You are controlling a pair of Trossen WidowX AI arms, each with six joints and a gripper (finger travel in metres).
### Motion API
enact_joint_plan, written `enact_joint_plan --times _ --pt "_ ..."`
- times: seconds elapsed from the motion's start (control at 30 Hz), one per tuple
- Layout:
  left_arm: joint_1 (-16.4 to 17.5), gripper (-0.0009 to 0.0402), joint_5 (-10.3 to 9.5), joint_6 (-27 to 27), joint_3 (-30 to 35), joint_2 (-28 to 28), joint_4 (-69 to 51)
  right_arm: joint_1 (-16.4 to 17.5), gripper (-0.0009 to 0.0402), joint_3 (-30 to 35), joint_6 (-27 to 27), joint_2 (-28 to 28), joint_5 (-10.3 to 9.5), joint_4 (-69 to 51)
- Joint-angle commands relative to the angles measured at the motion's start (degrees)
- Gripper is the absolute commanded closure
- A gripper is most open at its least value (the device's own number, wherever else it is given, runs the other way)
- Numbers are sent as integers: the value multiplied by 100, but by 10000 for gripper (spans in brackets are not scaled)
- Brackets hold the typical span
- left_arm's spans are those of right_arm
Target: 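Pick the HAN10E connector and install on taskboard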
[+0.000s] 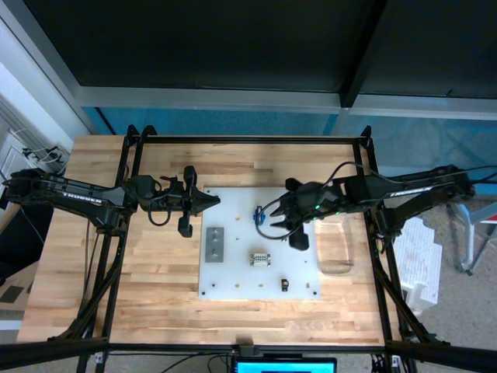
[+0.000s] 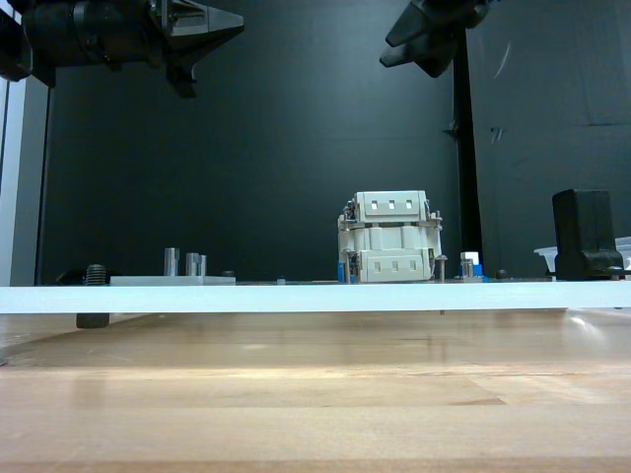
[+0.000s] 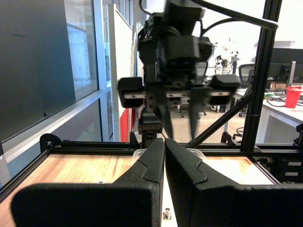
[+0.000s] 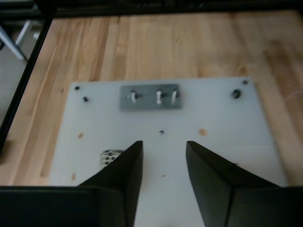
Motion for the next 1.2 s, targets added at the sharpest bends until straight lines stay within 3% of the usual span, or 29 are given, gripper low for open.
enact_joint_plan --times 0.03,0.37,0.47,0.57,0.63,1.2 --pt "0 392 2 2 2 2 0 -214 311 -280 -177 -358 -11 195" --pt "0 392 2 2 2 2 0 -603 396 -1143 -581 -1375 -63 1266" --pt "0 392 2 2 2 2 0 -715 392 -1440 -575 -1606 -85 1770" --pt "0 392 2 2 2 2 0 -872 393 -1777 -546 -1808 -498 2398" --pt "0 392 2 2 2 2 0 -935 393 -1998 -520 -1930 -595 2798" --pt "0 392 2 2 2 2 0 -966 393 -3287 -367 -2514 -601 4642"
